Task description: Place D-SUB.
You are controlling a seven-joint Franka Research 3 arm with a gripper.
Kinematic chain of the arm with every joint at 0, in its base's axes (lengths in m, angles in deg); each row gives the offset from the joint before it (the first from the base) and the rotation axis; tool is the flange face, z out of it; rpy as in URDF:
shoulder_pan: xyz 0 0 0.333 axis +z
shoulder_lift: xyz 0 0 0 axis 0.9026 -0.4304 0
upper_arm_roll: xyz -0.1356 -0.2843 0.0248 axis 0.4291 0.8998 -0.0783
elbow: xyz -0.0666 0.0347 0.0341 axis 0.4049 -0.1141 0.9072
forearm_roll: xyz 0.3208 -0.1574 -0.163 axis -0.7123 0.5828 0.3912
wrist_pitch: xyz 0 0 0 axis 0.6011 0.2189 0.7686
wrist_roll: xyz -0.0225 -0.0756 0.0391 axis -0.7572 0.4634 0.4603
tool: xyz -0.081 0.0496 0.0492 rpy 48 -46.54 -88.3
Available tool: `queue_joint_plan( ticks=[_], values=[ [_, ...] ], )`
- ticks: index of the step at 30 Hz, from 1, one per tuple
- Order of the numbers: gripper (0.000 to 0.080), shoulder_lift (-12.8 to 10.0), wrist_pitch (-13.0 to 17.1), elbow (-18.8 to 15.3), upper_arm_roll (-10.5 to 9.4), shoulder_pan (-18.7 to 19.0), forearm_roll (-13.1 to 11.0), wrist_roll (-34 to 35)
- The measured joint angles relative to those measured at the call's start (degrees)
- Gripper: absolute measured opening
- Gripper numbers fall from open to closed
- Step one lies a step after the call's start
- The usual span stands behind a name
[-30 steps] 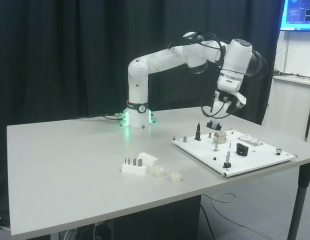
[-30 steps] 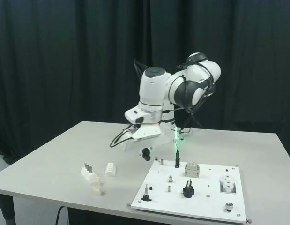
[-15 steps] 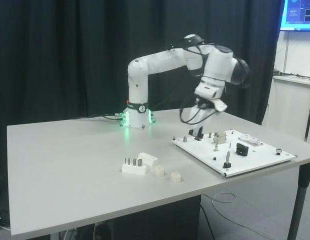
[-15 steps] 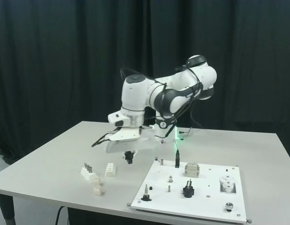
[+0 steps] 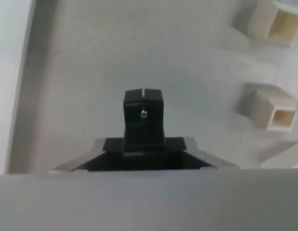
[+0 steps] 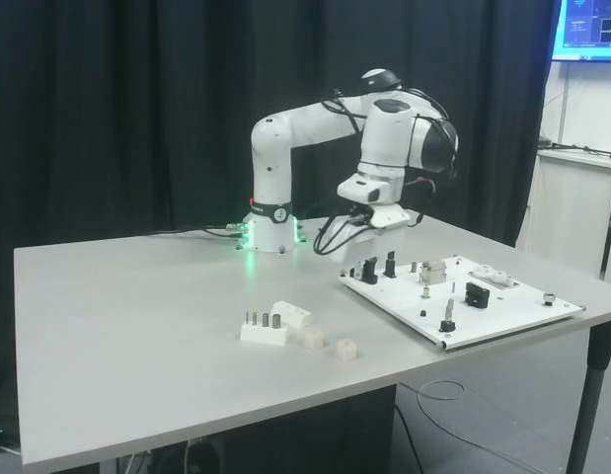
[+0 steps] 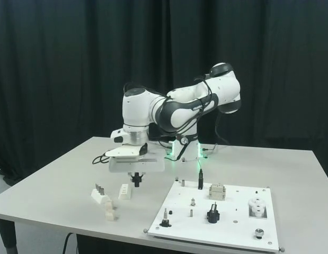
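Note:
My gripper point(image 6: 368, 261) is shut on a small black D-SUB connector point(image 6: 369, 269), which hangs below the fingers a little above the table. It is over the near left corner of the white board point(image 6: 502, 308) in the first room view. In the second room view the gripper point(image 7: 136, 177) and the connector point(image 7: 136, 182) hover beside the white holder block point(image 7: 124, 191), left of the board point(image 7: 232, 223). The wrist view has the black connector point(image 5: 143, 118) in the middle over grey table, with two small white hollow cubes point(image 5: 273, 113) off to one side.
A white holder with upright pins point(image 6: 263, 331), a white block point(image 6: 290, 315) and two small cubes point(image 6: 345, 349) lie mid-table. The board carries a black plug point(image 6: 390, 265), a grey connector housing point(image 6: 433, 272), a black part point(image 6: 477, 294) and a white socket point(image 6: 493, 274). The arm's base point(image 6: 268, 222) glows green.
The arm has swung from above the board toward the white holders in mid-table and come down lower, carrying the black connector along. Nothing on the table or board has moved.

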Motion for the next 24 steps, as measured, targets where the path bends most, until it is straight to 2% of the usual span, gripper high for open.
queue_joint_plan(
  ticks=[8,14,21,24],
  values=[
    [0.0153,-0.6,0.0,-0.7,-0.25,0.0,-0.9,12.9],
    [0.0153,-1.1,1.1,-0.7,-0.97,0.1,-1.1,28.3],
    [0.0153,-1.3,4.5,-1.1,-3.18,0.0,-1.1,33.5],
    [0.0153,-1.3,6.2,-1.6,-4.37,-0.2,-1.4,38.0]
  ],
)
